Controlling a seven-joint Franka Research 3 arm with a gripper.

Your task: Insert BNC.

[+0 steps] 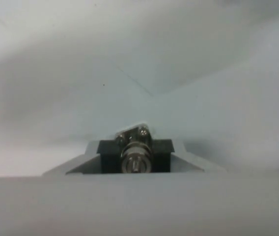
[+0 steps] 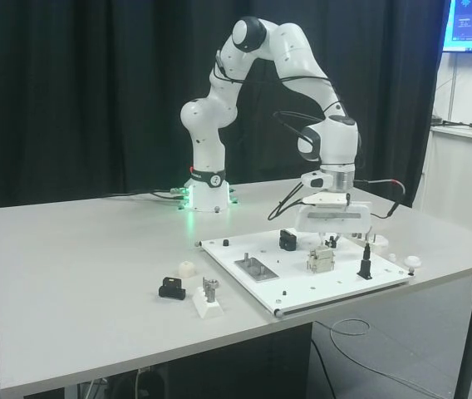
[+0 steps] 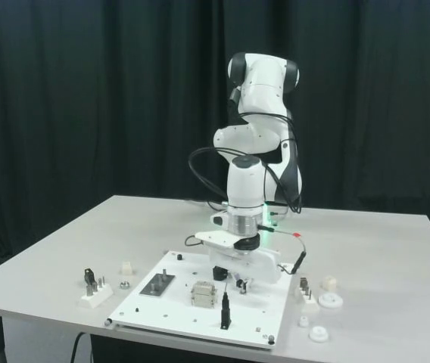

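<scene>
On the left side of the grey table (image 2: 78,249), near the front edge, sit three little loose parts: a small black piece (image 2: 169,288), a small white knob (image 2: 186,268) just behind it, and a white block with metal pegs (image 2: 207,302) standing up from it. Farther back, the white robot arm (image 2: 282,50) is bolted to the table, and a green light (image 2: 188,199) glows at its base. A black curtain (image 2: 95,83) hangs behind it all.

Next comes a flat white board (image 2: 336,291) lying on the table. At the board's left there is a flat metal plate (image 2: 257,268). Then come a black block (image 2: 287,240), a boxy metal part (image 2: 321,259) and a thin black plug (image 2: 366,263) standing upright.

The arm bends over and points straight down at the back part of the board. Its gripper (image 2: 333,233) hangs low, close above the board. I cannot tell if the gripper is apart, together, or clamped on something.

From the wrist camera, the BNC (image 1: 137,155) shows right in the middle. It is a round metal connector with a small screwed plate at one end. It sits in a black holder (image 1: 108,156) on the white board, straight under the gripper.

At the far right, small white round parts (image 2: 415,262) lie just beside the board's edge.
</scene>
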